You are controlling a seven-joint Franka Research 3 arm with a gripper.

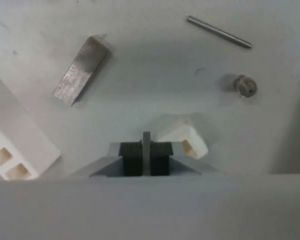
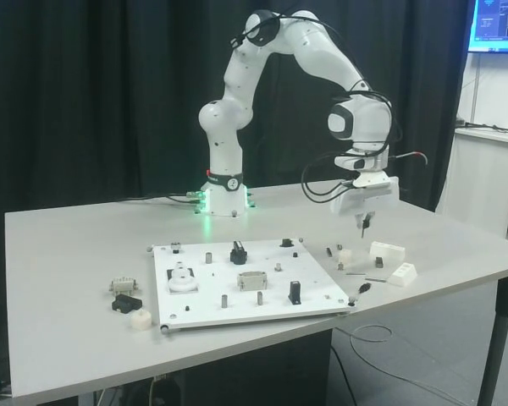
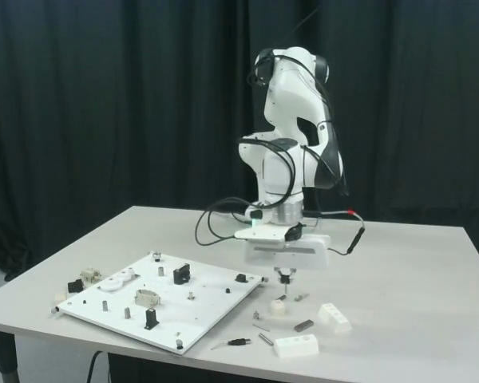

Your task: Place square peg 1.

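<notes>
The tool hung above the grey tabletop, its black pads pressed on a thin grey upright piece, probably square peg 1. In the first room view it hovered right of centre, well apart from the white assembly board at lower centre. The pick looked done; carrying to the board and inserting remained.

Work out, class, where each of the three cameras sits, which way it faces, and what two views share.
Wrist view: on the arm's wrist, looking down past the gripper at the grey table.
First room view: off the table's front, facing the whole arm.
Second room view: off another side, showing the whole arm.
Both room views share the white board.
</notes>
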